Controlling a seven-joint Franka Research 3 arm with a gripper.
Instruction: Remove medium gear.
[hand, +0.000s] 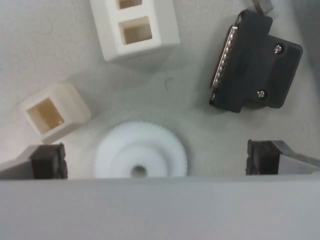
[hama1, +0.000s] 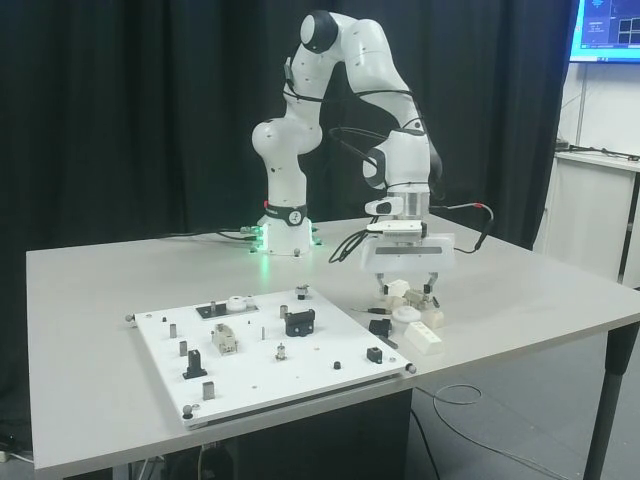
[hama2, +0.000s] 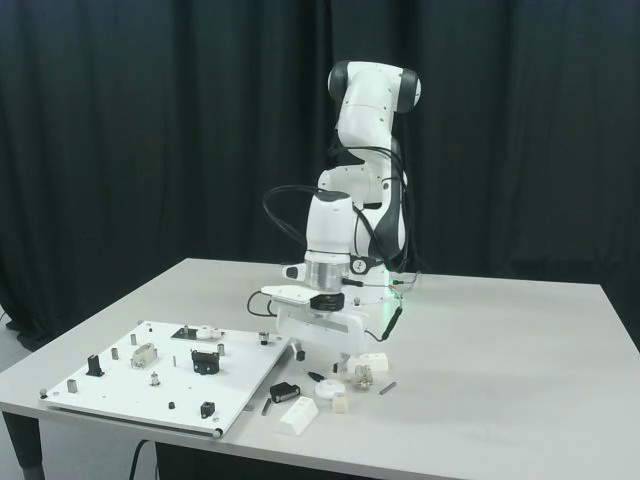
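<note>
Hovering wide open and empty, the gripper (hand: 155, 160) is straddling the white toothed plastic gear (hand: 140, 156), needing descent before closing.

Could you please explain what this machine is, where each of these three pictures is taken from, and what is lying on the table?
This is a white robot arm with seven joints, bolted to a grey table. Two pictures come from cameras standing in the room; the third comes from a camera on the arm's wrist, looking down between its two black fingertips. The gripper is open and holds nothing.

Below it on the table lies a white toothed plastic gear, lying flat. Near it are a white block with two square holes, a smaller white hollow cube and a black cable connector with a row of pins.

Beside these, the room views show a white assembly board carrying small parts.
</note>
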